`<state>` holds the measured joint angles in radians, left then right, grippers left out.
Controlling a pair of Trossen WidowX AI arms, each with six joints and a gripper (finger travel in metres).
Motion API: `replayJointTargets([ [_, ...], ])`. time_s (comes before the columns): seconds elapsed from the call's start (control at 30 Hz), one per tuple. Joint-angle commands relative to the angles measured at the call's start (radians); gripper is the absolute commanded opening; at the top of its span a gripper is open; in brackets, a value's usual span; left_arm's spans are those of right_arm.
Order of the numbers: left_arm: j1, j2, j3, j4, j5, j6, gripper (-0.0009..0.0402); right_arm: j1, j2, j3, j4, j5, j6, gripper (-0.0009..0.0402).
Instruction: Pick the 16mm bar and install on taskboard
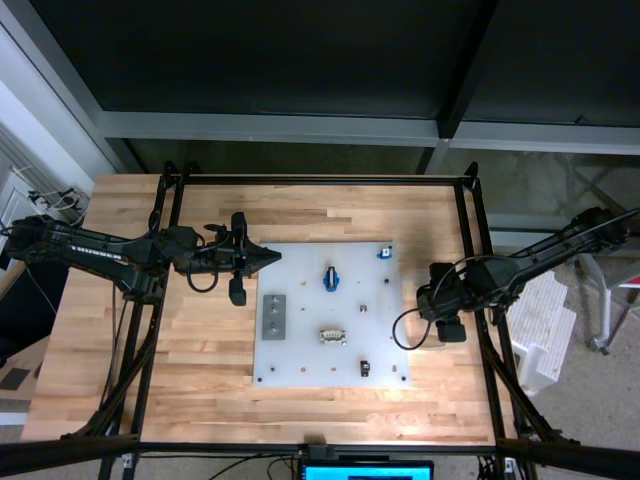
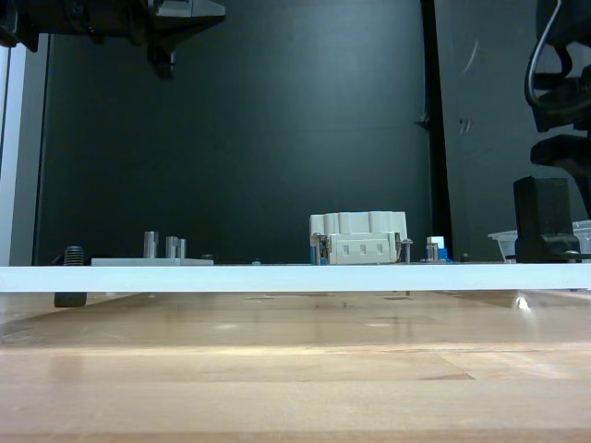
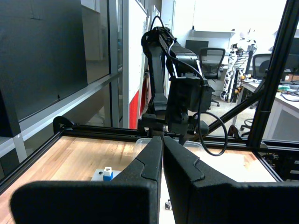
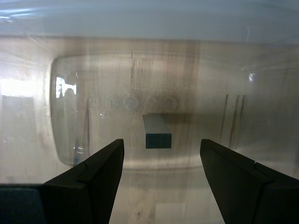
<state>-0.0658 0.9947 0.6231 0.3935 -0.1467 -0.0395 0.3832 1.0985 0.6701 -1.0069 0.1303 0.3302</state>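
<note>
Left claw (image 1: 272, 257): hovering with fingers pressing together, above the far-left corner of the taskboard (image 1: 300, 345).
Right claw (image 4: 161, 141): gaping wide over a clear tray (image 4: 65, 116).
16mm bar (image 4: 157, 132): lying free inside that tray.

Left claw (image 3: 162, 145) closed, right arm (image 3: 184, 88) opposite

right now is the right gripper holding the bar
No, the right gripper is open over the bar lying free in the clear tray; the left gripper hangs shut over the board.
</note>
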Motion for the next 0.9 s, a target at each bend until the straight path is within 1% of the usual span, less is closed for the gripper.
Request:
replayJointTargets([
  [0.03, 0.0, 0.0, 0.0, 0.0, 0.0, 0.0, 0.0001, 0.0, 0.007, -0.017, 0.037, -0.002, 0.001, 0.0227],
  [0.17, 0.0, 0.0, 0.0, 0.0, 0.0, 0.0, 0.0001, 0.0, 0.023, -0.038, 0.069, -0.004, 0.001, 0.0227],
  [0.27, 0.0, 0.0, 0.0, 0.0, 0.0, 0.001, 0.0001, 0.0, 0.032, -0.042, 0.077, -0.026, -0.001, 0.0227],
  [0.47, 0.0, 0.0, 0.0, 0.0, 0.0, 0.0, 0.0001, -0.002, 0.035, -0.049, 0.082, -0.026, -0.003, 0.022],
  [0.6, 0.0, 0.0, 0.0, 0.0, 0.0, 0.0, 0.0001, -0.004, 0.035, -0.049, 0.083, -0.026, -0.003, 0.0194],
  [0.9, 0.0, 0.0, 0.0, 0.0, 0.0, 0.0, 0.0001, -0.01, 0.035, -0.049, 0.086, -0.026, -0.003, 0.0119],
])
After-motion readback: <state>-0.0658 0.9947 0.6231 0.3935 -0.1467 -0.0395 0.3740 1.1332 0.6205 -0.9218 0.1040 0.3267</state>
